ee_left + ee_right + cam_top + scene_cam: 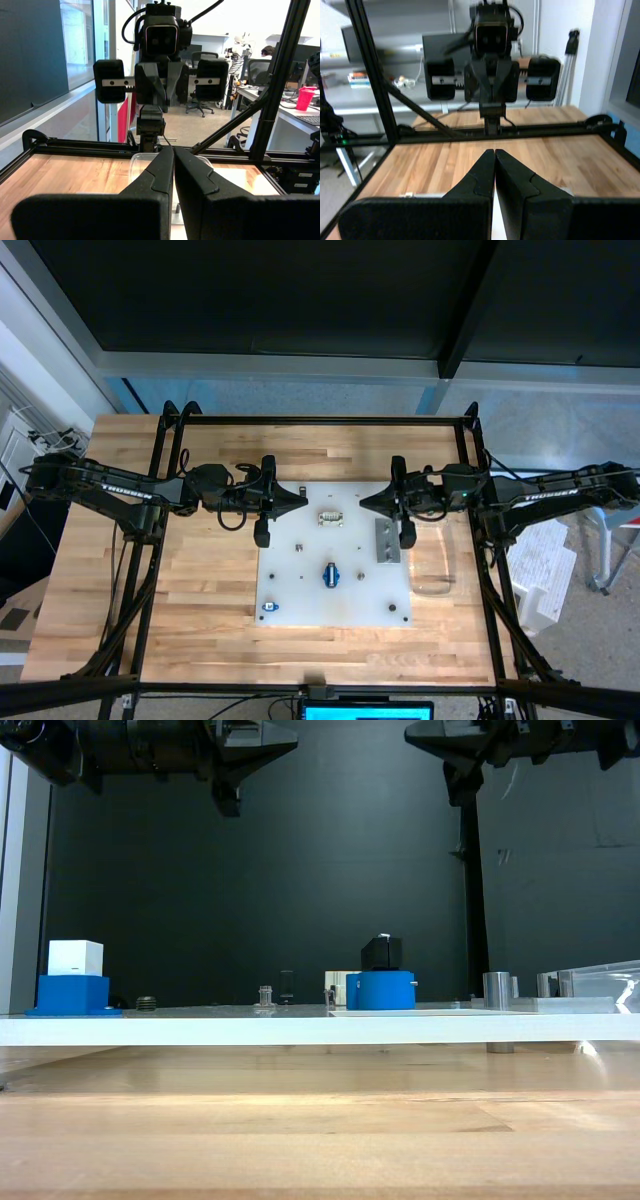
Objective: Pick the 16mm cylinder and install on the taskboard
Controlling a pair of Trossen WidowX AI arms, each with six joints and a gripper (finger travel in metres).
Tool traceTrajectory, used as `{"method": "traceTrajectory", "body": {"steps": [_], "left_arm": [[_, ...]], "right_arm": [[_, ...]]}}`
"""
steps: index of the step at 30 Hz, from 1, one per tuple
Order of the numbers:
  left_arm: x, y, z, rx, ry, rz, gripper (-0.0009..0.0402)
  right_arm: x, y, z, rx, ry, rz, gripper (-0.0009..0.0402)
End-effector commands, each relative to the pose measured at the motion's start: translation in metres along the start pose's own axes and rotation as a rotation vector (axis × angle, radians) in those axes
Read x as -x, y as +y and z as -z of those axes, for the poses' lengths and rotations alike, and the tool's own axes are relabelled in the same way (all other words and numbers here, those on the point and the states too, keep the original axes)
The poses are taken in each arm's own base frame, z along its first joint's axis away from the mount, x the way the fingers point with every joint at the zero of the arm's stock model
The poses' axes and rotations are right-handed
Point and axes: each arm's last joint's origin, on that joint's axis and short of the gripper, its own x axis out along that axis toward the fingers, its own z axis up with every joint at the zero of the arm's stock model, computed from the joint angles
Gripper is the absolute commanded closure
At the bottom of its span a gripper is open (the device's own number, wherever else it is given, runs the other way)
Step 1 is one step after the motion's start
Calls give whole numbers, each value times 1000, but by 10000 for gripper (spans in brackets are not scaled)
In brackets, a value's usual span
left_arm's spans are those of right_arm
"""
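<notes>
Pick-up is judged not yet begun. Left gripper (297,500) and right gripper (367,503) are positioned high over the taskboard (300,590), jaws pressed together and empty. The 16mm cylinder (393,611) is seen upright near the board's near right corner. Jaw opening and descent are required next.

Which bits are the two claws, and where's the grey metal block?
Left claw (304,499): high view, closed tips, high over the taskboard's (300,590) far left.
Right claw (362,503): high view, closed tips, high over its far right.
Grey metal block (388,540): high view, middle of its top face.
</notes>
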Motion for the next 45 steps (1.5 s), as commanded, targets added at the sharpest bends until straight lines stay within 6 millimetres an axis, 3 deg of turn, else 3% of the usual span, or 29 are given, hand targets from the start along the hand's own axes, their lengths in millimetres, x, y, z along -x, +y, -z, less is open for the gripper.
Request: {"method": "traceTrajectory", "body": {"steps": [1, 10, 45], "left_arm": [[0, 0, 0, 0, -1, 0, 393], [0, 0, 0, 0, 0, 0, 393], [0, 0, 0, 0, -1, 0, 393]], "right_arm": [[6, -1, 2, -1, -54, 19, 393], [10, -3, 16, 10, -44, 28, 393], [13, -10, 13, 23, -58, 18, 393]]}}
